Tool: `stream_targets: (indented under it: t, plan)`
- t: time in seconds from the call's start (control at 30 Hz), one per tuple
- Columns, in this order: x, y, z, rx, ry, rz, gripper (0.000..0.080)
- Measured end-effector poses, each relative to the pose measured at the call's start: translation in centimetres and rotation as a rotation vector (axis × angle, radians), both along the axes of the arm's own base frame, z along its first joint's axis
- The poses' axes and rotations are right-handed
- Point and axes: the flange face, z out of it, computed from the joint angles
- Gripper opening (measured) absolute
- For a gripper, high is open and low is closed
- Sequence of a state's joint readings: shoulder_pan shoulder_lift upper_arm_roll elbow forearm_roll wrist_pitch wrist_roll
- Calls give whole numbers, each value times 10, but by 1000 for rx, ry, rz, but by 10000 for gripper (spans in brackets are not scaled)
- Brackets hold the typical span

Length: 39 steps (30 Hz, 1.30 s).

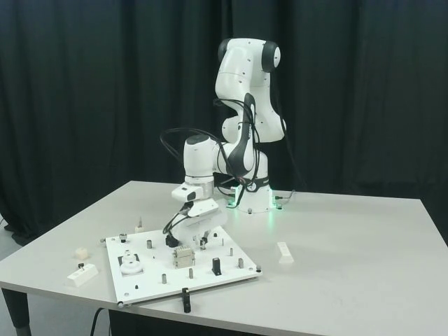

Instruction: Insert BNC.

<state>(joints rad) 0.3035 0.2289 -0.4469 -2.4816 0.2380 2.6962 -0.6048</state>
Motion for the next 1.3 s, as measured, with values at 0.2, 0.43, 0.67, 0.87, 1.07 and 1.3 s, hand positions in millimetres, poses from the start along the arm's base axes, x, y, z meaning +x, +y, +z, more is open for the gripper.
stream_targets:
  t: [0.2,0.43,0.67,0.87,1.07,1.3]
  plan:
    - [0,0,0,-2,0,74,123]
    - [0,0,0,-3,0,147,123]
    - [1,0,0,-5,-1,218,123]
    - [1,0,-1,-7,0,288,123]
    - [1,0,-3,-11,3,349,123]
    - [2,0,-6,-13,5,422,123]
